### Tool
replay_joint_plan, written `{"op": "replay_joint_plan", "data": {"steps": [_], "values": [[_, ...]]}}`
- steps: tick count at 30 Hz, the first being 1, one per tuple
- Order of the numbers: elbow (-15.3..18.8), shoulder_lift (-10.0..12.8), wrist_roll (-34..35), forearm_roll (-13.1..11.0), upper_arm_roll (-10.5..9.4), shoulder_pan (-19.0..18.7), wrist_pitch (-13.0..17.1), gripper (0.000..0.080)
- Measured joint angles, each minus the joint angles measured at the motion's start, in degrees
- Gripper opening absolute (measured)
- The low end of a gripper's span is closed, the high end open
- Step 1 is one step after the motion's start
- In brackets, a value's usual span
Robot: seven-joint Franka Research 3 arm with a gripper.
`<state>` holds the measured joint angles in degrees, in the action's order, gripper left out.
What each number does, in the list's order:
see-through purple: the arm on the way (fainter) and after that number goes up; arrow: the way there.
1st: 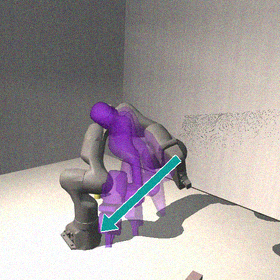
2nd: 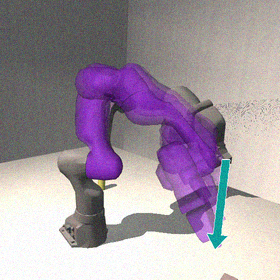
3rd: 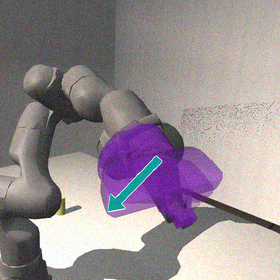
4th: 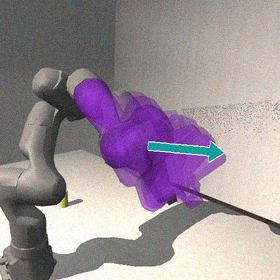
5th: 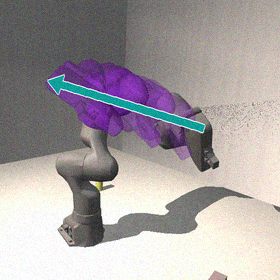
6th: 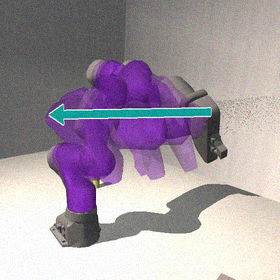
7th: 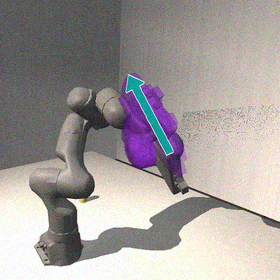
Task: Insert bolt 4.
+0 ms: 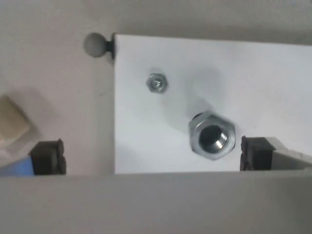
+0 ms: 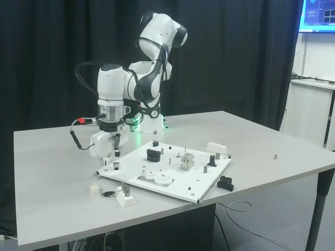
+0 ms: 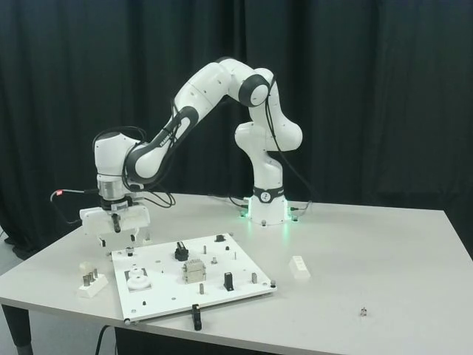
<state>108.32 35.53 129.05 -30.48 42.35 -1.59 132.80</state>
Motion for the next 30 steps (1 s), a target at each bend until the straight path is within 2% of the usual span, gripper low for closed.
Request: {"op": "replay_joint_plan", "data": {"steps": [5, 13, 23, 30], "values": [[-1.8, -0.1, -2.4, 0.1, 1.23, -0.4, -2.5, 0.0800], [-4.2, -0.8, -8.6, 1.1, 1.67, -0.3, -6.4, 0.0800], [-6.1, -1.3, -11.7, 6.1, 1.67, -0.3, -9.3, 0.0800], [-6.2, -1.7, -12.8, 8.9, 1.67, -0.2, -9.9, 0.0800]]}}
